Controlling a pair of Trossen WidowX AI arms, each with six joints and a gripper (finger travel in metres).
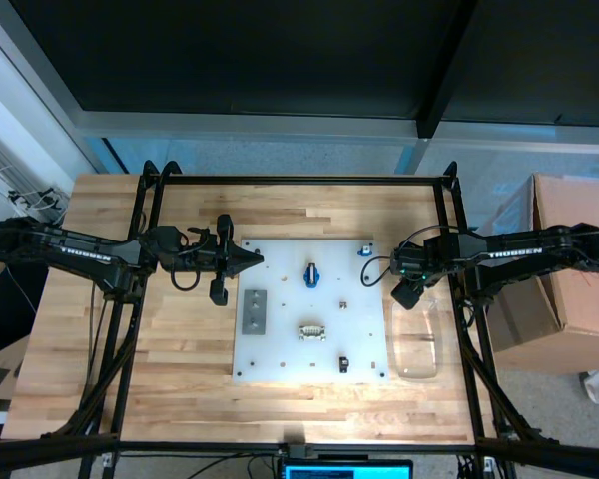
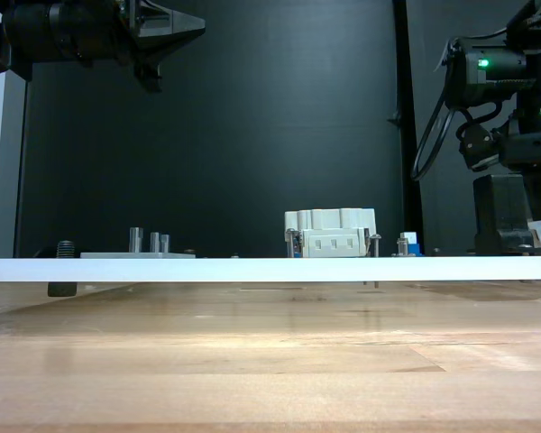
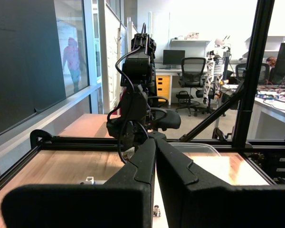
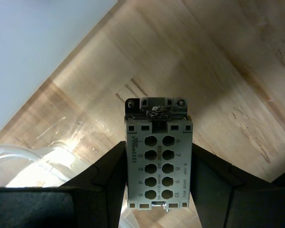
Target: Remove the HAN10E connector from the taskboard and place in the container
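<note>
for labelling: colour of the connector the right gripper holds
Light grey connector, right wrist view; right gripper near container, left gripper at board's left.

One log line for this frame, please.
left hand: shut, above left edge of taskboard | right hand: shut on HAN10E connector, raised beside container

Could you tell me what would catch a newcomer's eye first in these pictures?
First comes the HAN10E connector, clamped in the right gripper clear of the taskboard, above the table beside the clear container. Next is the left gripper, shut and empty, high over the taskboard's left edge. A beige connector housing sits mid-board.
</note>
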